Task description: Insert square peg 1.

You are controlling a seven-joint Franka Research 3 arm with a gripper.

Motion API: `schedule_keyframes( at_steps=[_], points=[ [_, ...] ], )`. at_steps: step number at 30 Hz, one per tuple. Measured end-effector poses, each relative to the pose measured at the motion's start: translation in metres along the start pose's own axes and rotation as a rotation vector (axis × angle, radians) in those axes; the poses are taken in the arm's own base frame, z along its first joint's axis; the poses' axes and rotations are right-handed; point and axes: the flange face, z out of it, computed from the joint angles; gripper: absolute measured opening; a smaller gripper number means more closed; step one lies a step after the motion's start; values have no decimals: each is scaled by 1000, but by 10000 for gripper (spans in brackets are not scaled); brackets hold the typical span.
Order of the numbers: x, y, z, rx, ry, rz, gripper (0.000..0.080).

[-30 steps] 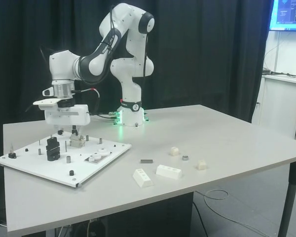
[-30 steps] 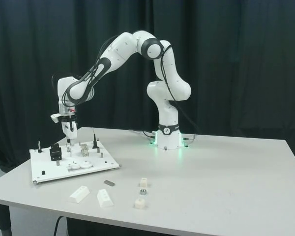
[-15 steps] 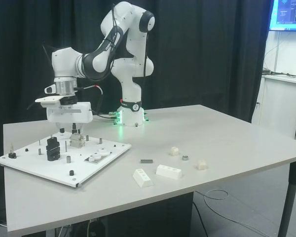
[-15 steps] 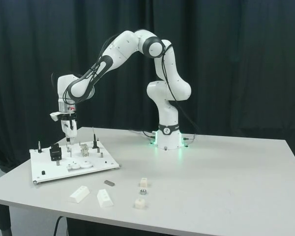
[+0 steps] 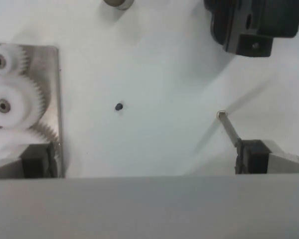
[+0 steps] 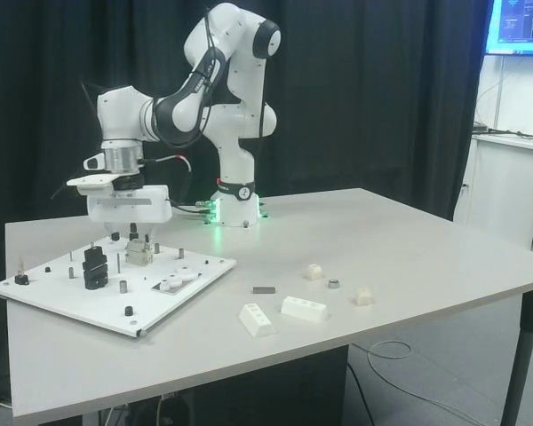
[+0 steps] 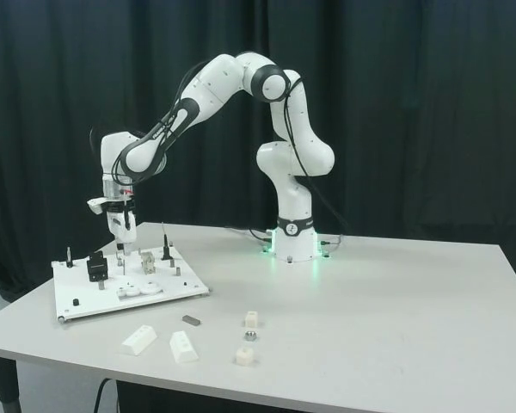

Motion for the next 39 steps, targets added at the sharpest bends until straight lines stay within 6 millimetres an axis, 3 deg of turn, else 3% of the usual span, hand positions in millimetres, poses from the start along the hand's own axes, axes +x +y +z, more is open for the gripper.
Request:
schedule_keyframes(
  at_steps=[20, 39],
  points=[
    [-6, -11, 21, -54, 39, -12, 800],
    [-5, -9, 29, -82, 43, -7, 800]
  ],
)
